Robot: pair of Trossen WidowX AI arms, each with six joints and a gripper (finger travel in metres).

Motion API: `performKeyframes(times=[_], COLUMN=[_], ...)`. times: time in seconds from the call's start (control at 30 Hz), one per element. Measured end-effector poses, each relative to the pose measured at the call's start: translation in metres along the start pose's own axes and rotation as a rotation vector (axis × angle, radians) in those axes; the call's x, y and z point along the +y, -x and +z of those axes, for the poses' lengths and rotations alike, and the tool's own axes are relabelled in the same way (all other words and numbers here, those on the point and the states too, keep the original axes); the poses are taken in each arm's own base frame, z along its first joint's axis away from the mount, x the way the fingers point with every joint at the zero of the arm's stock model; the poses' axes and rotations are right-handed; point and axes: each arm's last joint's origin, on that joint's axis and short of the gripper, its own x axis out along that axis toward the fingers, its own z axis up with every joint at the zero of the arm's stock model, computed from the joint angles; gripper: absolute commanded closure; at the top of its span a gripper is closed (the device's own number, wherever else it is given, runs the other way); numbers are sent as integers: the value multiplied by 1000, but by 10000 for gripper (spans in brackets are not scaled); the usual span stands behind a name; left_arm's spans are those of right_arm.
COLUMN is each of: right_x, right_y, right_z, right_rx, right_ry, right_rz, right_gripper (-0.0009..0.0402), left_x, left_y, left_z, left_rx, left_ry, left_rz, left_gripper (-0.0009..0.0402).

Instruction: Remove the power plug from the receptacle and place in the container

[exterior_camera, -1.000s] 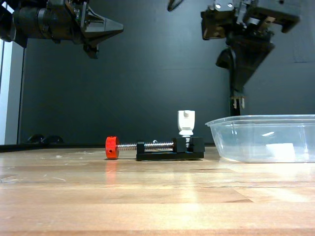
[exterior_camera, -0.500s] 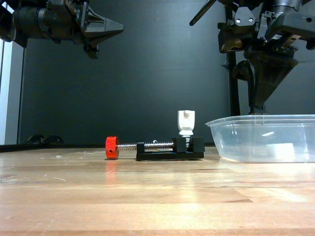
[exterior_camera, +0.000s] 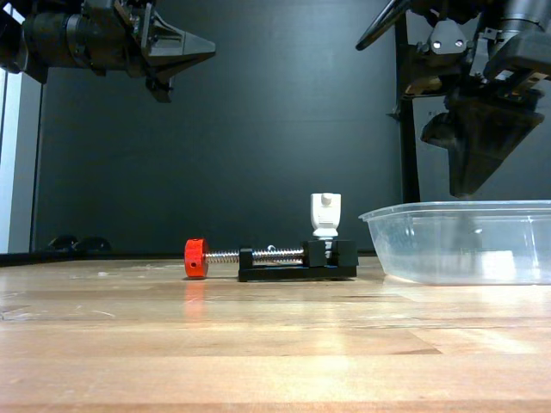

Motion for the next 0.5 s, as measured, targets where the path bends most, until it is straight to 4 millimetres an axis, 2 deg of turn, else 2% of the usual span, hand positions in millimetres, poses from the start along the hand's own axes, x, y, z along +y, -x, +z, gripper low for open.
performKeyframes(times=[0.3, 0.5], right_x=[1, 1], right_y=[3, 3], right_z=[-1, -1], right_rx=[-13, -12], right_ry=[0, 1], right_rz=[7, 7], right_gripper=[230, 213], left_x=[0, 0], left_y=[0, 0], left_z=[0, 0], left_rx=[-1, 0], left_ry=[0, 0], left_rz=[0, 0], left_gripper=[393, 393])
